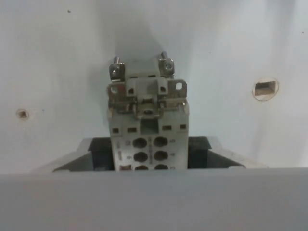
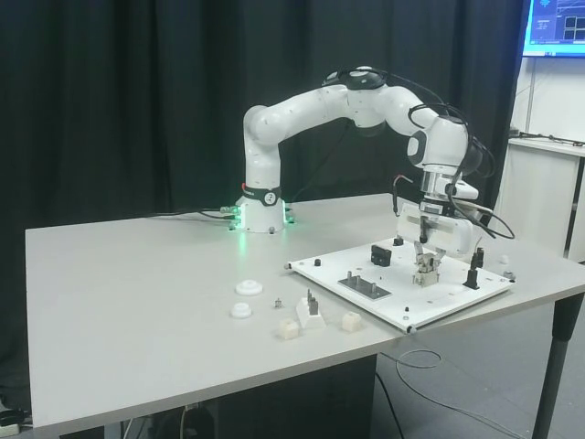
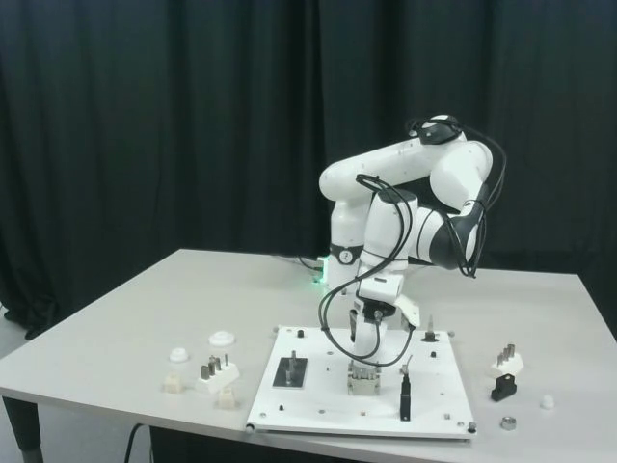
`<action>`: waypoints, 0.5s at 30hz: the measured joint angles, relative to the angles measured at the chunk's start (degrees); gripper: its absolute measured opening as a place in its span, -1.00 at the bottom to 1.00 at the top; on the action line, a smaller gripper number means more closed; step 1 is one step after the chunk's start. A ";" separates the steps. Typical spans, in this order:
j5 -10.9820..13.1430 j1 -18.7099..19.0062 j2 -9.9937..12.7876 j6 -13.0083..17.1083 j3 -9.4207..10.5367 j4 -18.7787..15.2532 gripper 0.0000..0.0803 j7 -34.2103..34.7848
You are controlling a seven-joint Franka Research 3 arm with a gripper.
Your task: Insert waterproof.
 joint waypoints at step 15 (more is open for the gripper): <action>0.42 0.00 0.12 -0.07 0.02 0.00 -0.22 -0.05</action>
